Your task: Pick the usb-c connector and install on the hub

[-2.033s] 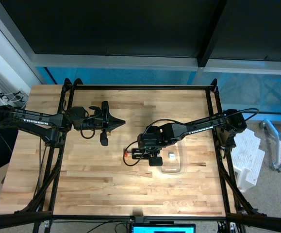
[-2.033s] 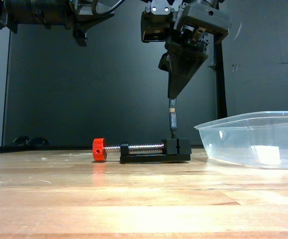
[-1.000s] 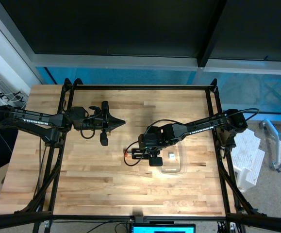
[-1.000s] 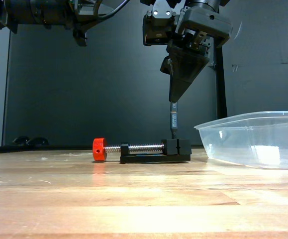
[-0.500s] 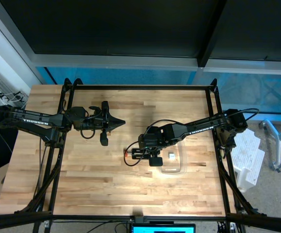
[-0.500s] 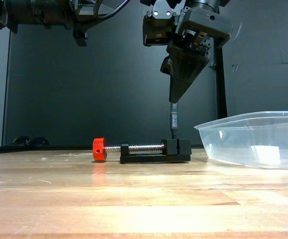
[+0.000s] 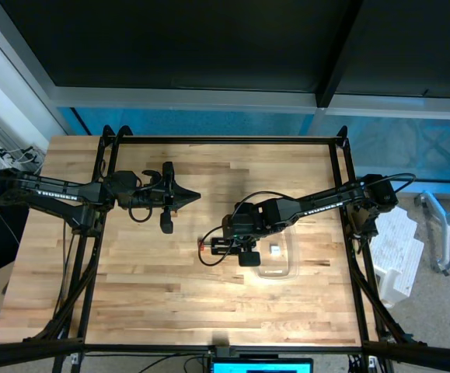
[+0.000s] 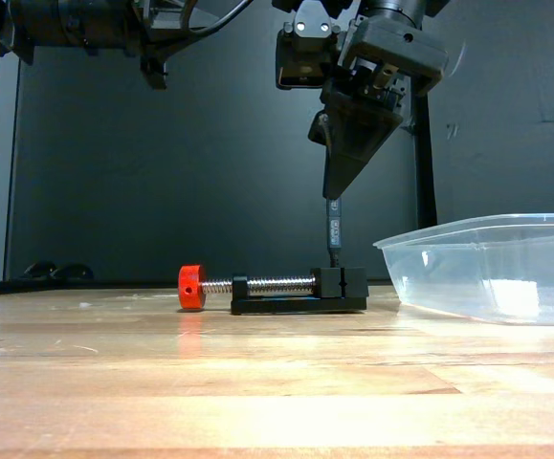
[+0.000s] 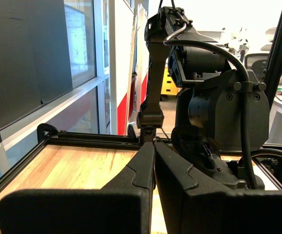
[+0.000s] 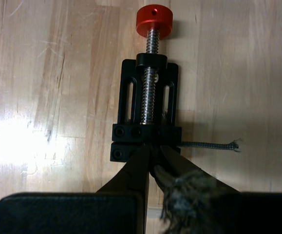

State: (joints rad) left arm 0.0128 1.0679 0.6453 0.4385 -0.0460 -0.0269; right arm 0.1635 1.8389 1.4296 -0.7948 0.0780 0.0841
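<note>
The hub is a black block with an orange-red knob and a threaded screw, lying on the wooden table; it also shows in the high view and the right wrist view. My right gripper hangs straight above the hub's block end, shut on the usb-c connector. That thin dark piece stands upright, its lower end touching the hub's top. In the right wrist view the right gripper meets over the hub's end block and hides the connector. My left gripper is shut on nothing, held high at the back left.
A clear plastic tray stands just right of the hub, with a small white piece inside. A thin braided cable lies on the wood beside the hub. A black frame borders the table.
My right gripper and the connector have sunk very slightly toward the hub. The hub, the tray and the left arm have not moved.
</note>
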